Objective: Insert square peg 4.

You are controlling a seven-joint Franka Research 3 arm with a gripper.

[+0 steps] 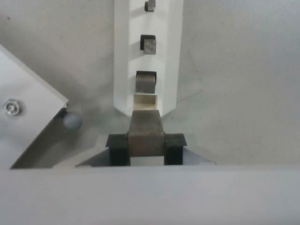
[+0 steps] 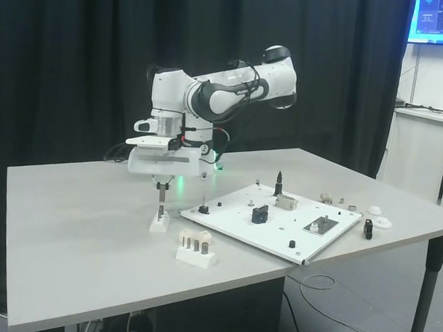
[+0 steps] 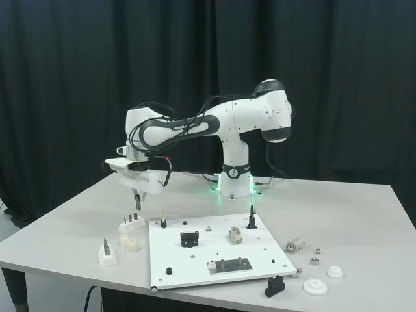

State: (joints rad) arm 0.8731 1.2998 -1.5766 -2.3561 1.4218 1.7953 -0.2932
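A: Here we go, the tool (image 1: 146, 149) is pinching square peg 4 (image 1: 146, 130) between its black fingers (image 1: 117, 149), hanging right over the white peg holder (image 1: 146, 56) on the bench (image 2: 74, 219).

B: And the peg's tip looks to sit just at the empty square slot (image 1: 145, 101), at the holder's near end. Three other pegs (image 1: 146, 82) stand in the row beyond it.

A: Risk from here? I'd say a small offset or twist. A square peg catches its corners on the slot's edge (no forgiveness there), and then it jams or slips in the grip.

B: The holder looks light, too. A hard sideways push could shove or tip it.

A: What can't we see? Whether the tip is already inside the slot; the peg's own body covers that.

B: And from the room views, the slot is too small to make out.
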